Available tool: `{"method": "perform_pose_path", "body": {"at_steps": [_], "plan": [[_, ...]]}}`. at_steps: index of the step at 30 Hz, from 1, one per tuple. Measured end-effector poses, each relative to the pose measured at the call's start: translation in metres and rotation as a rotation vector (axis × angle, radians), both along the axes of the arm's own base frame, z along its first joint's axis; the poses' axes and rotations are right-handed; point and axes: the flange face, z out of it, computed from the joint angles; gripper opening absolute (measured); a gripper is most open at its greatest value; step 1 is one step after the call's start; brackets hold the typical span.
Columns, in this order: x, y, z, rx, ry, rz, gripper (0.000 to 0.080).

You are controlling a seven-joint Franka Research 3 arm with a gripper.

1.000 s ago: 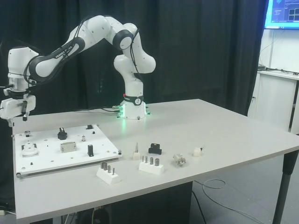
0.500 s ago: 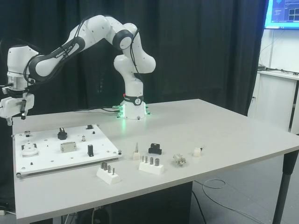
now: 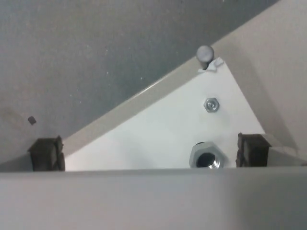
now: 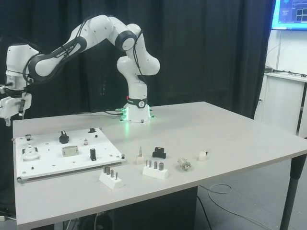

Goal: Pick Ethernet.

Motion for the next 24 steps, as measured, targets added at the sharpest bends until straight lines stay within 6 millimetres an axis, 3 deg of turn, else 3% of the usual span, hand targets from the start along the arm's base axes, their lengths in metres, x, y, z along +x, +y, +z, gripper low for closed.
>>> {"method": "perform_pose_path", "body": {"at_steps": [9,24], "plan": [[0.011,0.002,0.005,0.022,0.005,0.121,0.08],[0.062,0.032,0.022,0.114,-0.031,0.268,0.08]]}}
